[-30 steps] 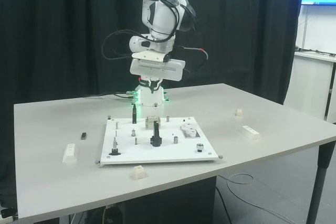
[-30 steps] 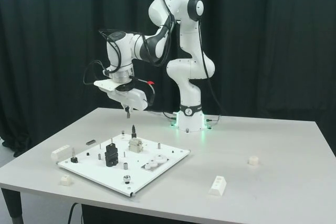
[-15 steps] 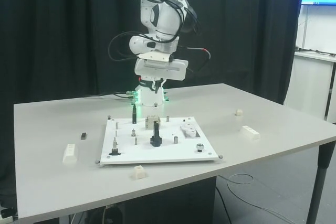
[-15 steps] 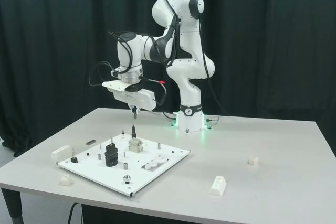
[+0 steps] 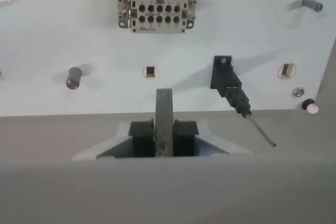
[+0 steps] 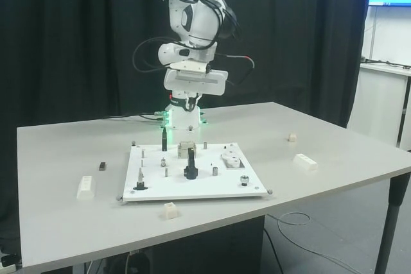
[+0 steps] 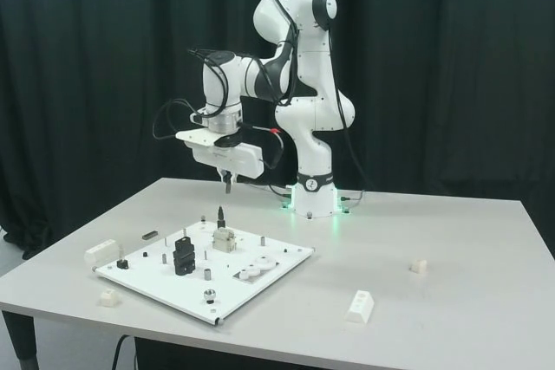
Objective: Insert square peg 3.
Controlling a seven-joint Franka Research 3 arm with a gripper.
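Grey square peg (image 5: 164, 121), slim bar, held upright between the gripper (image 5: 164, 139) fingers, high above the white board (image 7: 208, 270)

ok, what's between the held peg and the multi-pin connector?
Wrist view: a small square socket in the white board sits between peg and connector; otherwise bare.
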